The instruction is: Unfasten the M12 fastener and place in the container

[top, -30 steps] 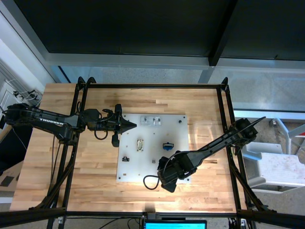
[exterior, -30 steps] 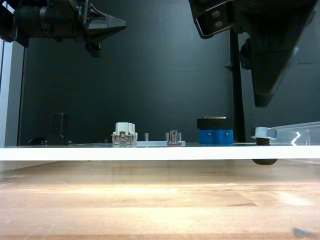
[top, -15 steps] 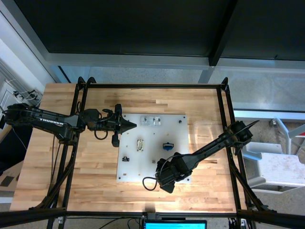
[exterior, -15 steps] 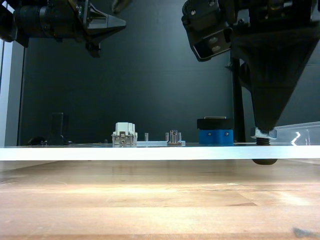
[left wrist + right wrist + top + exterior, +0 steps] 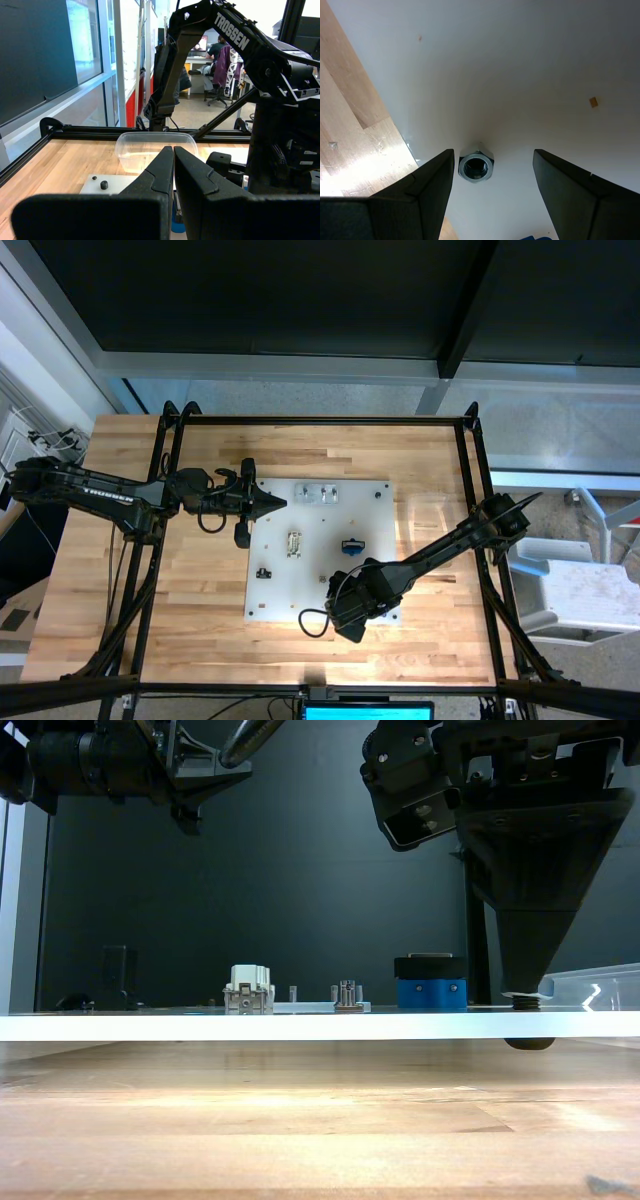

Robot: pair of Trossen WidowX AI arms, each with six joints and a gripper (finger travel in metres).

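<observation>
While right tool (image 5: 493,151) straddles M12 nut (image 5: 476,167), released, hiding it from above, left tool (image 5: 280,503) clenched over board (image 5: 300,585)

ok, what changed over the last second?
The right gripper came down from well above the nut; its open fingers now straddle it on its stud, not closed on it. The nut, the container and the left gripper, parked over the board's far left edge, stayed put.

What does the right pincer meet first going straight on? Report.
Likely the silver nut on its stud, straddled by the open right pincer. The left pincer hangs shut over the white board's left edge.
</observation>
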